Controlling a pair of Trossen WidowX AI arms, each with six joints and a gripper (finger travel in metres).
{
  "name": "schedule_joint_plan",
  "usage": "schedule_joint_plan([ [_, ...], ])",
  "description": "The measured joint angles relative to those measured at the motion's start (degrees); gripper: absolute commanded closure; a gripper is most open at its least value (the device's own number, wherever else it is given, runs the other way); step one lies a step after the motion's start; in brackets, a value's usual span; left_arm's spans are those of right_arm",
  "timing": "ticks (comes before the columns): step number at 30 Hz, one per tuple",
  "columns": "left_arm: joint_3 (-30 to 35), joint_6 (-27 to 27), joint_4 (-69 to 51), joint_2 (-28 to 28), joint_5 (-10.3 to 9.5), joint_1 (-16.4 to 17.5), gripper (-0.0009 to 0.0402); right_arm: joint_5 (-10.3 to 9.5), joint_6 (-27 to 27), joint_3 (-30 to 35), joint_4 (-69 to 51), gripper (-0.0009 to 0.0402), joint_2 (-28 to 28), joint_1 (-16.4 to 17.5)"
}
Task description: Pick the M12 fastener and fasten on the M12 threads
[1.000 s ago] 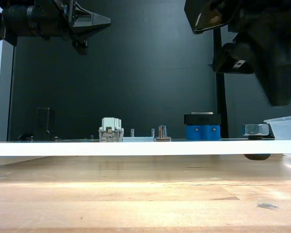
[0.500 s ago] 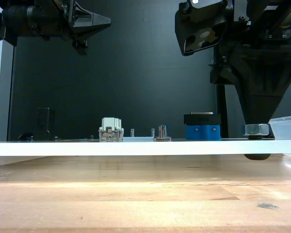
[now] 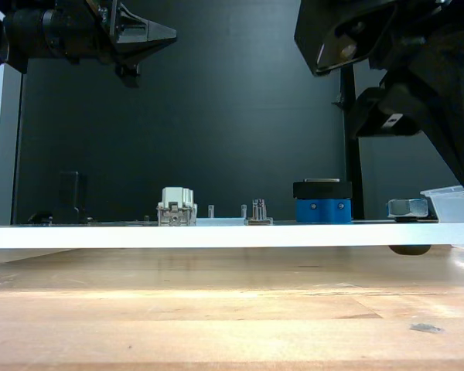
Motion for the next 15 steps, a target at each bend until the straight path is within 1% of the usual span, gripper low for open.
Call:
schedule_joint_plan([
  [2, 0.0, 0.0, 0.0, 0.0, 0.02, 0.0, 0.0393, 2.49, 0.2, 0.0, -0.1, 0.0393, -0.6, 0.0],
  [7, 0.0, 0.0, 0.0, 0.0, 0.0, 0.0, 0.0393, 10.62, 2.9, 0.0, -1.6, 0.0393, -1.1, -0.1],
  [8, 0.0, 0.0, 0.0, 0.0, 0.0, 0.0, 0.0393, 11.56, 3.8, 0.0, -1.6, 0.0393, -0.9, -0.1],
  [9, 0.0, 0.0, 0.0, 0.0, 0.02, 0.0, 0.0393, 12.02, 4.6, 0.0, -1.4, 0.0393, -0.6, 0.0],
  [15, 0.0, 0.0, 0.0, 0.0, 0.0, 0.0, 0.0393, 11.96, 6.1, 0.0, 0.5, 0.0393, 1.5, 0.0],
])
